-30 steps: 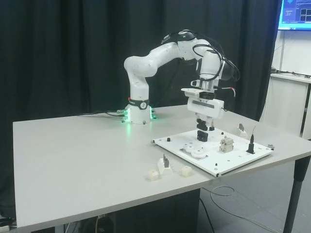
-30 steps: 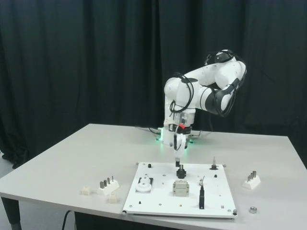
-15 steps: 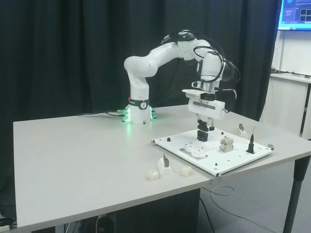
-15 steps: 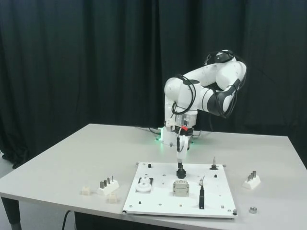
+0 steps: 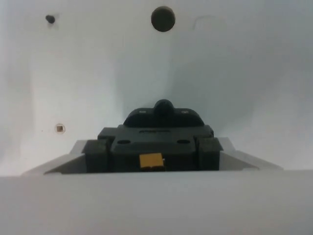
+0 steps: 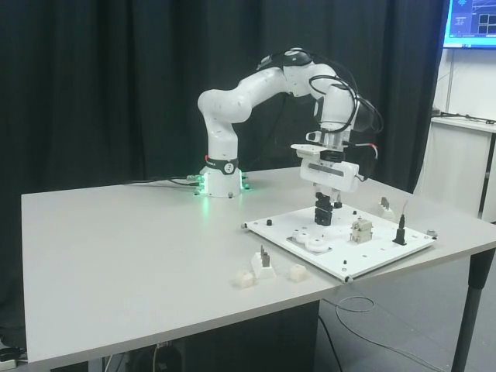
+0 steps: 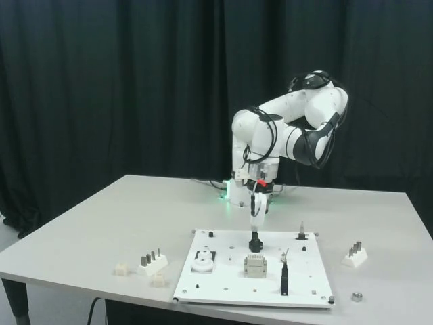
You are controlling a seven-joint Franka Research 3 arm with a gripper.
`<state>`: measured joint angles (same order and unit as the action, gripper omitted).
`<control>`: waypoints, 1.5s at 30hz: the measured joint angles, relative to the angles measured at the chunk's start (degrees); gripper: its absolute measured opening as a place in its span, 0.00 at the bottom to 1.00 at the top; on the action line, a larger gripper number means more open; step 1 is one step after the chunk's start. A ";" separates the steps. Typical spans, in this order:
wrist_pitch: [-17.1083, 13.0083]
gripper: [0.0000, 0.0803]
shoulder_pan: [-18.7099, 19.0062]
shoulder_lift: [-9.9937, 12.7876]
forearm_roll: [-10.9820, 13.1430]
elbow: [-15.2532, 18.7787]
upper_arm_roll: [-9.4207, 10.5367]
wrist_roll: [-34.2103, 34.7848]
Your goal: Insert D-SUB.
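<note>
My gripper [image 6: 326, 207] hangs over the middle of the white assembly board [image 6: 377, 253], pointing straight down. It is shut on a black D-SUB connector [image 6: 322, 216], whose lower end sits just above the board or touches it; I cannot tell which. From the second room view the gripper [image 7: 255, 232] and connector [image 7: 255, 242] stand just behind a grey socket block [image 7: 254, 265]. In the wrist view the connector [image 5: 161, 129] fills the gap between the two black fingers [image 5: 95, 154] of the gripper [image 5: 151, 155], above the board [image 5: 98, 73].
The board carries white gear discs [image 6: 314, 242], the grey socket block [image 6: 359, 231], a black upright part [image 6: 401, 232] and a round black hole [image 5: 163, 18]. Small white blocks with pegs [image 6: 263, 267] lie on the table by the board's left edge. Another peg holder [image 7: 355, 254] lies to its right.
The wrist has drifted a little sideways and slightly upward over the board, taking the connector with it. The fingers stay shut.
</note>
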<state>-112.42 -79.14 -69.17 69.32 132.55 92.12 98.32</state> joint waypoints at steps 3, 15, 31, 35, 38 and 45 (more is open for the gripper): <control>-0.53 0.47 0.39 0.00 0.42 0.43 0.00 0.00; -1.34 0.47 1.82 0.01 0.88 1.84 -0.24 0.00; -1.68 0.47 3.00 0.26 1.52 2.49 -0.32 0.05; -2.35 0.47 2.95 0.25 1.65 2.52 -0.19 0.05; -2.75 0.47 2.89 0.26 1.65 2.62 -0.05 0.05; -3.11 0.47 2.81 0.25 1.93 2.78 0.35 0.05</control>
<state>-115.53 -76.33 -68.92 71.25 135.33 92.48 98.38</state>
